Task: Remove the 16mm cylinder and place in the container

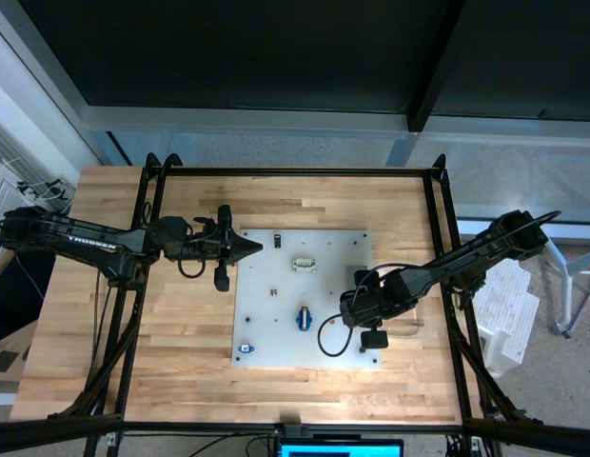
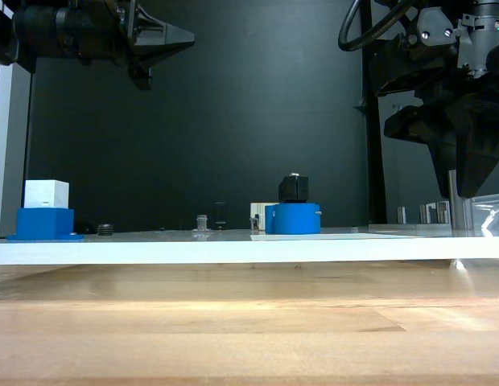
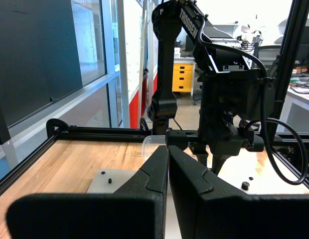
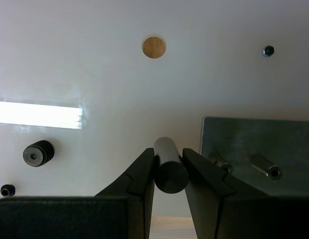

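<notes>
High view: the left gripper point(image 1: 245, 246) hangs over the desk point(image 1: 181, 333), at the far left edge of the white board point(image 1: 276, 328), its fingers pressed together. The right gripper point(image 1: 352, 307) points down over the board's right part.

Low view: the right gripper is above the board's right end, with the clear container point(image 2: 489, 217) just beside it.

Left wrist view: the left gripper's fingers meet with no gap.

Right wrist view: the right gripper pinches the 16mm cylinder point(image 4: 169, 164) between its fingers, just left of the grey block point(image 4: 274, 144).
</notes>
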You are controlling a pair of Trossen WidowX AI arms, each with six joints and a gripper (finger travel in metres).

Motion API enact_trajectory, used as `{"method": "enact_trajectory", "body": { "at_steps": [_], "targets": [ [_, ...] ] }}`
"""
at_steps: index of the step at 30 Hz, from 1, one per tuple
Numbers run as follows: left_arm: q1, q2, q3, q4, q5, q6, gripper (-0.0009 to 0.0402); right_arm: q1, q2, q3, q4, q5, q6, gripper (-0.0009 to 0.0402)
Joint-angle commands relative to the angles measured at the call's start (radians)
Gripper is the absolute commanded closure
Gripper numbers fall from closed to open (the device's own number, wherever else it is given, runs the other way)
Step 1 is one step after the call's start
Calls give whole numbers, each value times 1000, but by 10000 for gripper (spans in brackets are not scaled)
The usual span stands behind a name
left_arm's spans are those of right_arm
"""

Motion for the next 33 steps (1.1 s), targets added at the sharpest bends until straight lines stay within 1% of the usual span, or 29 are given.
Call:
{"method": "enact_trajectory", "body": {
  "at_steps": [1,2,7,16,21,25,33],
  "targets": [
    [0,0,0,0,0,0,393,0,-1,0,-3,0,0,388],
    [0,0,0,0,0,0,393,0,-2,0,-4,0,-2,395],
    [0,0,0,0,0,0,393,0,-22,2,-16,-2,-4,385],
    [0,0,0,0,0,0,393,-1,-154,2,-19,-5,1,388],
    [0,0,0,0,0,0,393,-2,-187,2,-31,-5,4,394],
    [0,0,0,0,0,0,393,-1,-210,2,-72,-5,13,393],
    [0,0,0,0,0,0,393,5,-299,-11,-188,-3,57,393]
  ]
}}
